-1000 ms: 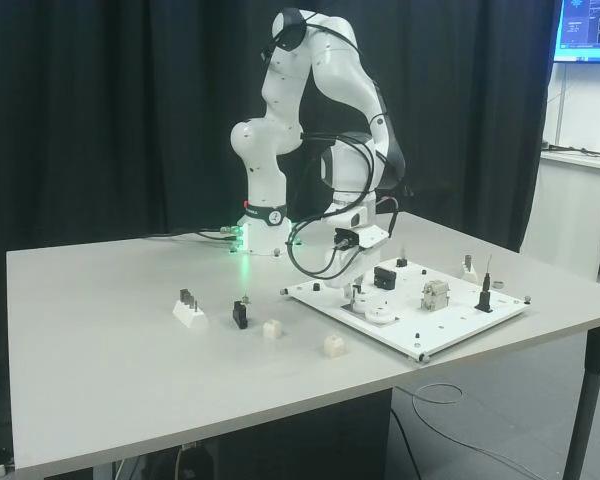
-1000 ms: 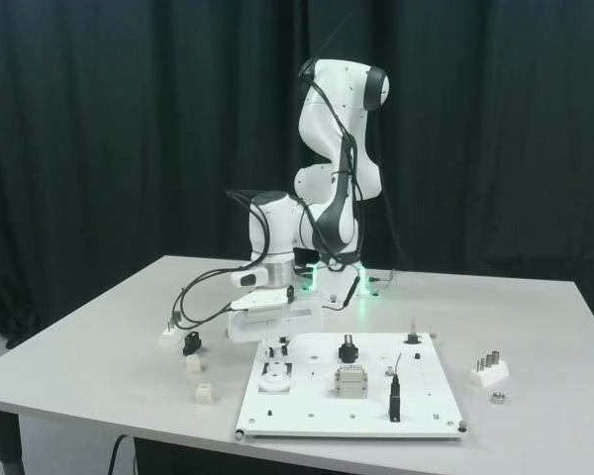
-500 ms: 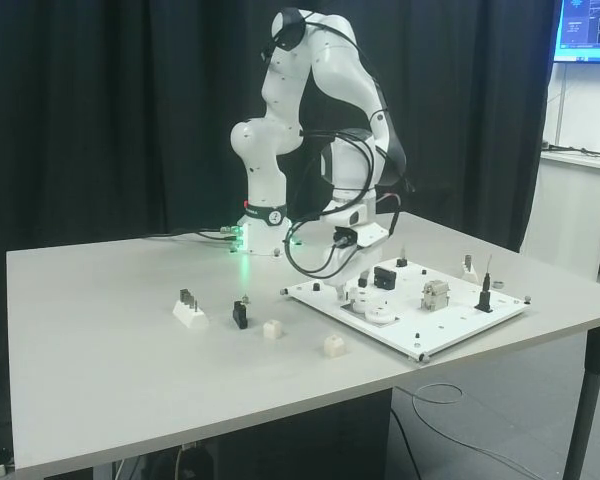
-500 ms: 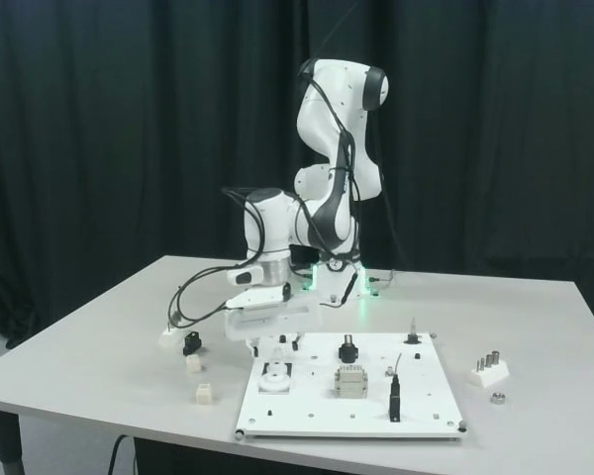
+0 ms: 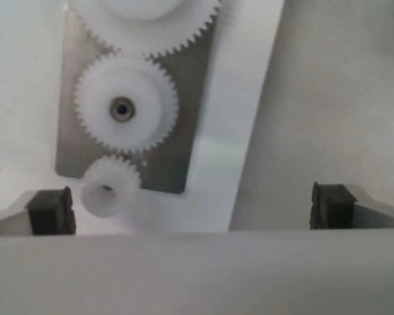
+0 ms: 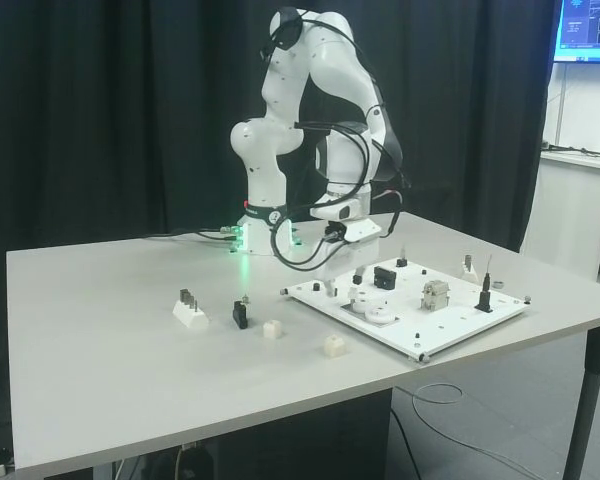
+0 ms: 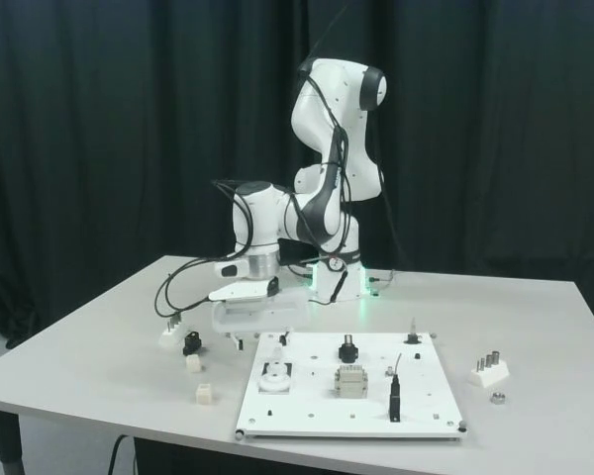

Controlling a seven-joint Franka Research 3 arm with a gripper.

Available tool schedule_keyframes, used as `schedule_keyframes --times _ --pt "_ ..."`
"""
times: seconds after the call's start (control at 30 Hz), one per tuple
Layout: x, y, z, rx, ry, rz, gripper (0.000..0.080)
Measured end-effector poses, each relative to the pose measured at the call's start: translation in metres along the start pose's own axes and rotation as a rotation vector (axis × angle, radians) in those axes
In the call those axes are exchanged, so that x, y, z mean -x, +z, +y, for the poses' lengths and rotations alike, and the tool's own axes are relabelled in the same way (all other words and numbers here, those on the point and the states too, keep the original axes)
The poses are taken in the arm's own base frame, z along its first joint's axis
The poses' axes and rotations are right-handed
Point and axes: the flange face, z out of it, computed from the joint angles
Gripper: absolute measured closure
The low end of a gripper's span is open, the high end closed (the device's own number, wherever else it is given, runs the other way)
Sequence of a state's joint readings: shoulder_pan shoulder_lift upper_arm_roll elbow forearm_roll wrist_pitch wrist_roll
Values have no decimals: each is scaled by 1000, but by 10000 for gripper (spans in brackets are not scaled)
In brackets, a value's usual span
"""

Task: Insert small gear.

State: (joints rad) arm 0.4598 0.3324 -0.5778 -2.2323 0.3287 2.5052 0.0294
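Teeth of small gear [image 5: 109,186] mesh beside middle gear [image 5: 125,102], gripper [image 5: 190,209] wide apart.

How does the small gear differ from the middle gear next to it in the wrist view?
The small gear is clearly narrower than the middle gear and has fewer teeth. The middle gear shows a dark hub at its centre; the small gear shows only a faint one. Both are white, lie flat on the grey inset plate, and appear to mesh.

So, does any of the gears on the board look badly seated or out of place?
Nothing stands out. In the wrist view the small gear sits flat at the end of the row, its teeth against the middle gear. The open hand is clear of it and holds nothing.
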Motion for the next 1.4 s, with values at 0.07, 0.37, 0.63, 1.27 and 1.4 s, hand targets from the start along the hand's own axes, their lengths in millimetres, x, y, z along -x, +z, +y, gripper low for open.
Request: schedule_keyframes --times 0.07,0.37,0.63,1.27,1.4 --pt "-1 0 2 2 7 0 9" --pt "-4 4 8 12 36 3 3" --pt "-6 8 7 20 35 4 3" --pt "-5 14 4 26 27 3 3" --pt "-5 13 4 26 26 3 3"
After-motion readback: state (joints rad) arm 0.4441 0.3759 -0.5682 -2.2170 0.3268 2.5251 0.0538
